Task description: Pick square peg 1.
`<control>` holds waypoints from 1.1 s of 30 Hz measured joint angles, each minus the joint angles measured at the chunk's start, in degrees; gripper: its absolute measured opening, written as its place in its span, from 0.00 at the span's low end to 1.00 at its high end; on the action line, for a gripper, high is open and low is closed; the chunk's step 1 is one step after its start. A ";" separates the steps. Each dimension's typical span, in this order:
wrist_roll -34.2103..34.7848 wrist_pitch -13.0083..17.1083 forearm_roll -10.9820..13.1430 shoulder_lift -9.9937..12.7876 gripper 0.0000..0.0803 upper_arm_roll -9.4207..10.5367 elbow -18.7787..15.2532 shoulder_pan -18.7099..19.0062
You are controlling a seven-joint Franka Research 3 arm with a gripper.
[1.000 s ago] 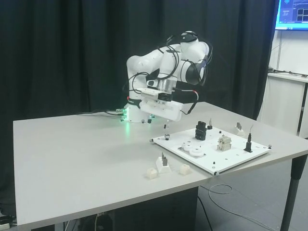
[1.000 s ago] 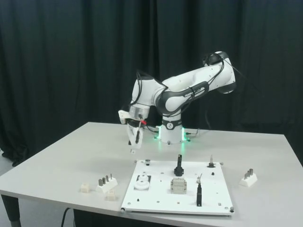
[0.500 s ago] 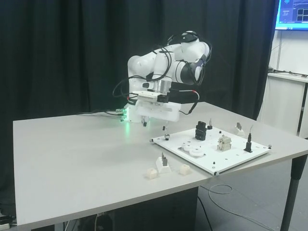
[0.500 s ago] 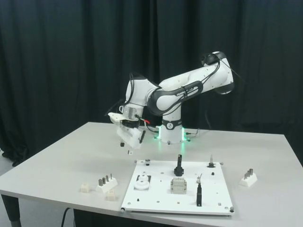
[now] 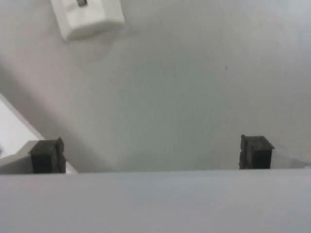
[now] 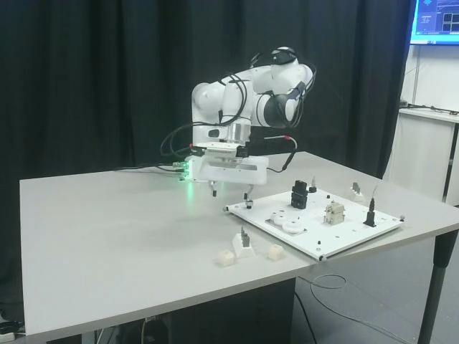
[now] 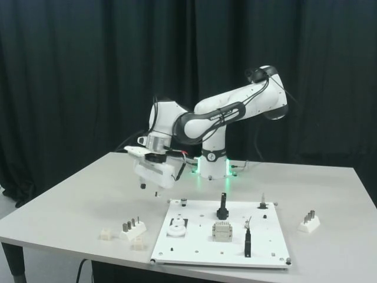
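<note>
My jaws (image 5: 150, 155) hang wide and empty above the grey desk (image 6: 107, 215), so the small white peg holder (image 7: 132, 231) sits reachable below.

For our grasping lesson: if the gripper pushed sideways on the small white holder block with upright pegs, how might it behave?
The small white holder block looks light and unfastened, so it would probably slide across the grey table. Its upright pegs raise the contact point, so a high push might tip it.

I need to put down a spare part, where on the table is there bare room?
The grey table is bare between its far-left edge and the peg holder. It is crowded on the white board and around the small blocks near the front edge.
</note>
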 joint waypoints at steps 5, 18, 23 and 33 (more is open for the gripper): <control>-2.29 -0.10 1.87 -0.12 1.00 1.09 2.30 -2.40; -2.35 -2.14 2.94 -1.59 1.00 3.20 9.58 -7.86; -2.36 -2.95 2.81 -2.13 1.00 3.81 11.98 -9.76; -8.40 -3.67 1.56 -2.79 1.00 4.83 15.17 -12.17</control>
